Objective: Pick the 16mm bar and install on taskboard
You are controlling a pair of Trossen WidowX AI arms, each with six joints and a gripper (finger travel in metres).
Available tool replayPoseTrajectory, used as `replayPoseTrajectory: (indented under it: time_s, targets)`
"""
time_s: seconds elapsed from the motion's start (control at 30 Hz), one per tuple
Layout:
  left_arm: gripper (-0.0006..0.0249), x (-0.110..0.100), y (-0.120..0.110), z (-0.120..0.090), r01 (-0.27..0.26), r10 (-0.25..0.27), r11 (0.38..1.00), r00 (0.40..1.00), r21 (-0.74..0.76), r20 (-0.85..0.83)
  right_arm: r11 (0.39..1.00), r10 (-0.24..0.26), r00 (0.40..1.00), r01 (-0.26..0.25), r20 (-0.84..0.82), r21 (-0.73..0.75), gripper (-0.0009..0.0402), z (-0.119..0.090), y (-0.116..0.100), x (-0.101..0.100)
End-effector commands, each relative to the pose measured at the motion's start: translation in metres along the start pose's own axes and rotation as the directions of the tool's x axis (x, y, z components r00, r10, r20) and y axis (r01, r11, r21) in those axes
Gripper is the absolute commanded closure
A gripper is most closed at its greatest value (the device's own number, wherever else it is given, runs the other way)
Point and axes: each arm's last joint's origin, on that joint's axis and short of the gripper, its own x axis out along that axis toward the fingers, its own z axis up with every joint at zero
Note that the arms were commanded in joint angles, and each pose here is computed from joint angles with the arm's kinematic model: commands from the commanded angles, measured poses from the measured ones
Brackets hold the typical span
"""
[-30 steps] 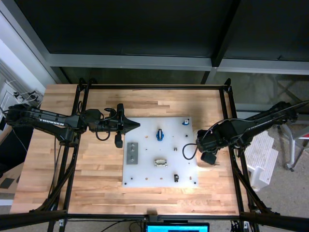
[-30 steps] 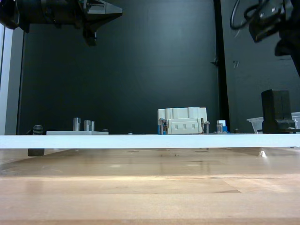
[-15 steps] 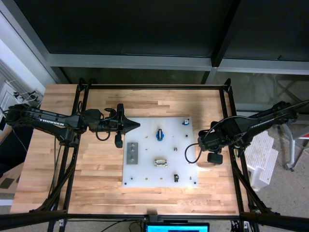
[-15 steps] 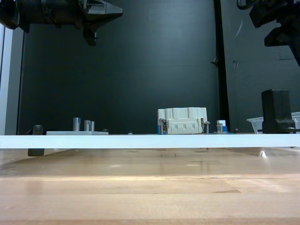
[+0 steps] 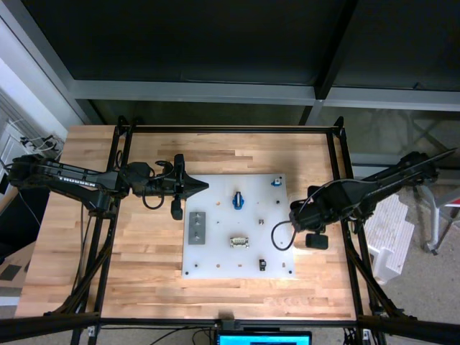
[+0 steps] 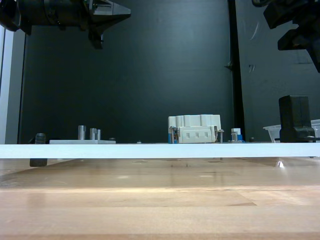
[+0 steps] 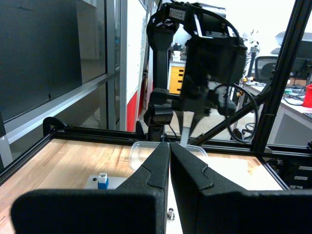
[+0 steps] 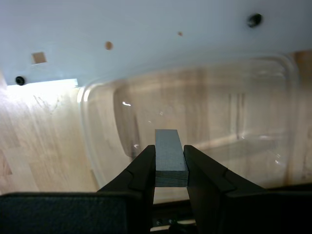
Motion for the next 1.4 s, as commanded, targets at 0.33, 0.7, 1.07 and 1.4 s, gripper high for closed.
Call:
replayPoseTrajectory:
  time_s: [0.33, 0.7, 1.07, 1.4]
  targets:
    - [0.0242, 0.000, 0.000, 0.000, 0.000, 0.000, 1.000, 1.000, 0.000, 0.001, 0.999, 0.004, 1.000, -0.004, 0.002, -0.049, 0.0382, 0.023, 0.040, 0.017]
    - [0.0242, 0.000, 0.000, 0.000, 0.000, 0.000, 1.000, 1.000, 0.000, 0.001, 0.997, -0.010, 1.000, 0.008, -0.017, -0.077, 0.0382, 0.043, 0.074, 0.024]
    - [0.0242, 0.000, 0.000, 0.000, 0.000, 0.000, 1.000, 1.000, 0.000, 0.001, 0.997, -0.013, 1.000, 0.011, -0.026, -0.079, 0.0382, 0.051, 0.098, 0.043]
    - [0.0242, 0.000, 0.000, 0.000, 0.000, 0.000, 1.000, 1.000, 0.000, 0.000, 0.995, -0.014, 0.999, 0.010, -0.031, -0.102, 0.0382, 0.056, 0.113, 0.055]
